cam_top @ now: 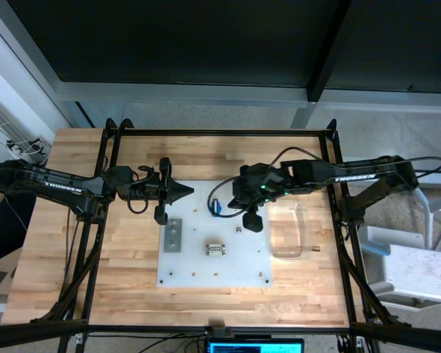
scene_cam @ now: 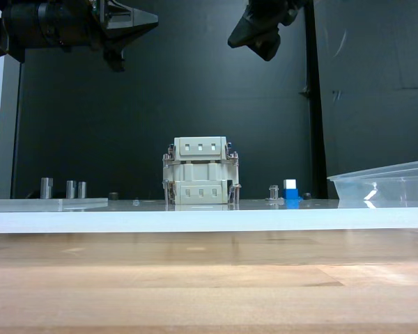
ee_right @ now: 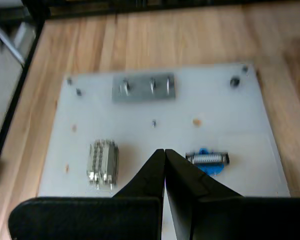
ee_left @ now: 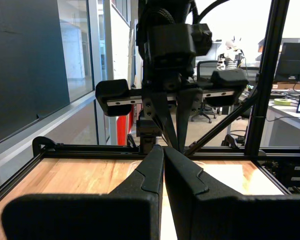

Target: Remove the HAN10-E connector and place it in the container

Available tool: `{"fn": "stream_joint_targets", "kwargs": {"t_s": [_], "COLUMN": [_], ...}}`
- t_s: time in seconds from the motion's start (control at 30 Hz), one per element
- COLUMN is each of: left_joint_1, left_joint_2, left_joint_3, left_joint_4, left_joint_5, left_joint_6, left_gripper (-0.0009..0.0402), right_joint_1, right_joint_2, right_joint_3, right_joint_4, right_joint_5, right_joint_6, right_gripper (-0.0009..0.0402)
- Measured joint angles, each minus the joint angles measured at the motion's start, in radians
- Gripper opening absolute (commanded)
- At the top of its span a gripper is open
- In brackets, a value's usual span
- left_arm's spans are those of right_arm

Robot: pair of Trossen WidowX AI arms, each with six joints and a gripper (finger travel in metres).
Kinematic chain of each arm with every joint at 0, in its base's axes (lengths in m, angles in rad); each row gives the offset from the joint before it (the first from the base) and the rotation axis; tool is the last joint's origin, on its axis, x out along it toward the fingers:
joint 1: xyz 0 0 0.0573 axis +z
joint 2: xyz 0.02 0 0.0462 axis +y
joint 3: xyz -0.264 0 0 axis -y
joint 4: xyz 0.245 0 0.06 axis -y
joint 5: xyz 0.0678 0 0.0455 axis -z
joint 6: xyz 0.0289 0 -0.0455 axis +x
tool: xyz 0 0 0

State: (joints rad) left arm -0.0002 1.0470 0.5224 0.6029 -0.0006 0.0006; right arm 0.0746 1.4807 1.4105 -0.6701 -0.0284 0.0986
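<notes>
Blocky ribbed beige HAN10-E connector [cam_top: 215, 250] stands on the matte white board [cam_top: 235, 271]. The left gripper [cam_top: 188, 190] and right gripper [cam_top: 253, 222] hover over its far edge, both pressed together.

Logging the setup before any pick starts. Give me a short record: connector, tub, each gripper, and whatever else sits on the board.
connector: standing on the white board, untouched
tub: on the table, right of the board
left gripper: shut, holding nothing, raised over the board's far-left edge
right gripper: shut, holding nothing, raised over the board near the blue part
also on board: blue part, grey plate
</notes>
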Motion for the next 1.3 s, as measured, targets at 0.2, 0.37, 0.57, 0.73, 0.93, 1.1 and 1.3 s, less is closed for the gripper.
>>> {"fn": "stream_joint_targets", "kwargs": {"t_s": [0.2,0.37,0.57,0.73,0.93,1.1,1.3], "left_joint_1": [0.0,0.0,0.0,0.0,0.0,0.0,0.0], "left_joint_2": [0.0,0.0,0.0,0.0,0.0,0.0,0.0], "left_joint_3": [0.0,0.0,0.0,0.0,0.0,0.0,0.0], "left_joint_4": [0.0,0.0,0.0,0.0,0.0,0.0,0.0], "left_joint_5": [0.0,0.0,0.0,0.0,0.0,0.0,0.0], "left_joint_6": [0.0,0.0,0.0,0.0,0.0,0.0,0.0], "left_gripper": [0.0,0.0,0.0,0.0,0.0,0.0,0.0], "right_joint_1": [0.025,0.046,0.07,0.088,0.117,0.138,0.156], "right_joint_2": [0.116,0.2,0.294,0.367,0.456,0.53,0.61], "right_joint_3": [0.185,0.307,0.431,0.51,0.604,0.695,0.776], "right_joint_4": [-0.173,-0.269,-0.384,-0.476,-0.578,-0.644,-0.658], "right_joint_5": [0.001,0.002,0.01,0.01,0.023,0.043,0.043], "right_joint_6": [-0.004,-0.003,0.004,0.027,0.027,0.027,0.04], "right_gripper": [0.0,0.0,0.0,0.0,0.0,0.0022,0.0106]}}
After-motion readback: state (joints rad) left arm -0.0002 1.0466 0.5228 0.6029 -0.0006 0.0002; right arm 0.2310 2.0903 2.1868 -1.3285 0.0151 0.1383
